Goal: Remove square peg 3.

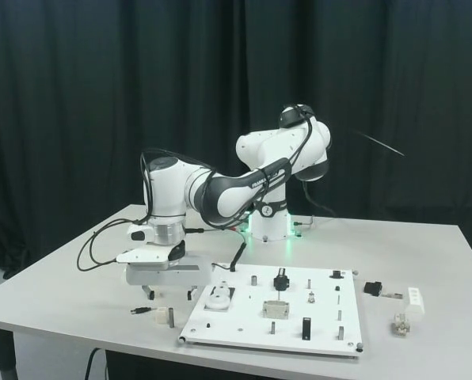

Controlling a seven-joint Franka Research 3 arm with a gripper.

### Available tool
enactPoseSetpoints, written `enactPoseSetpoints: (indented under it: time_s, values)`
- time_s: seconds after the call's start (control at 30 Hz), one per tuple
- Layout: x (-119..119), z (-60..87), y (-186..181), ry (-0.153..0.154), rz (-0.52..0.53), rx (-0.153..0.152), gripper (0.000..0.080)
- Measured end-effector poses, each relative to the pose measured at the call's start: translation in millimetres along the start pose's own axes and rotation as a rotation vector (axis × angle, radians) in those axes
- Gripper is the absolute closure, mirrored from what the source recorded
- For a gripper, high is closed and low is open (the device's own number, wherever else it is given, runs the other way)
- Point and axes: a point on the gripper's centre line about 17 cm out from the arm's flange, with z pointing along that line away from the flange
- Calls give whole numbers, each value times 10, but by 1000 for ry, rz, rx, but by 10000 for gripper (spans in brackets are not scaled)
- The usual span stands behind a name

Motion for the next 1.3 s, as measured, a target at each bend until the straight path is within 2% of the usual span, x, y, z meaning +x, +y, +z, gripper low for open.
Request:
enactPoseSetpoints:
  time_s: [0.33, 0.57, 0.97, 1.3]
  values:
    - [-7, 4, -22, -3, 9, 7, 3]
    - [29, -29, -184, 0, 24, 49, 3]
    - [228, -107, -735, -5, 52, 119, 3]
    - [393, -132, -1288, -20, 99, 132, 3]
